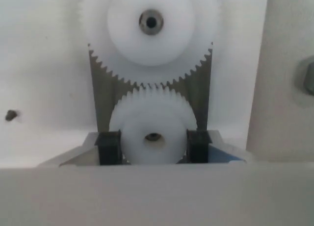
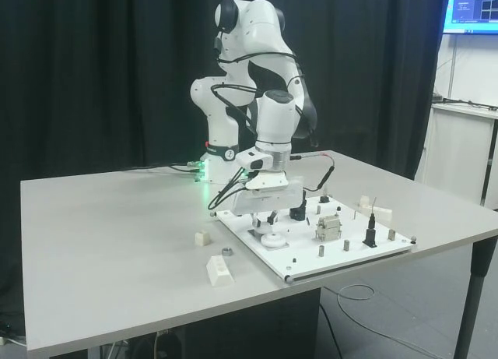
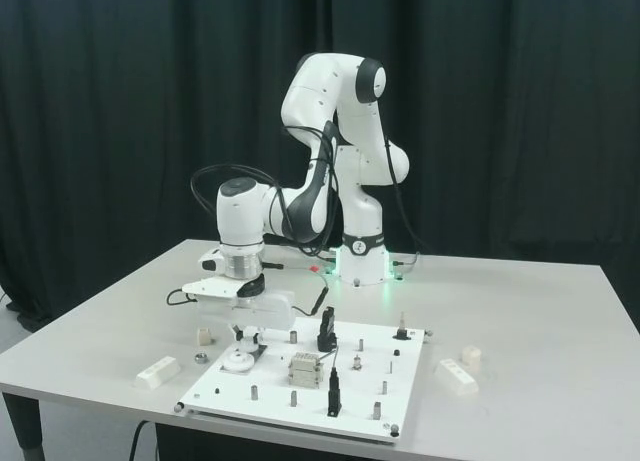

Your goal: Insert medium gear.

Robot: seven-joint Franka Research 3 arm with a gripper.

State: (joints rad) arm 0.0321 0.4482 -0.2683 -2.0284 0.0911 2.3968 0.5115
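White teeth fill our wrist view: the gripper (image 1: 153, 146) has its two black fingers (image 1: 109, 146) pressed on either side of the medium gear (image 1: 153, 130), jaws closed on it about a gear's width apart. Just beyond, we see its teeth touching the large gear (image 1: 151, 37) on the white board (image 2: 311, 246). From across the room, the arm (image 3: 325, 196) bends low over the board's corner on the grey table (image 2: 109, 227)

large gear (image 1: 151, 35) meshes ahead | pegs (image 3: 296, 398) probably crowd board
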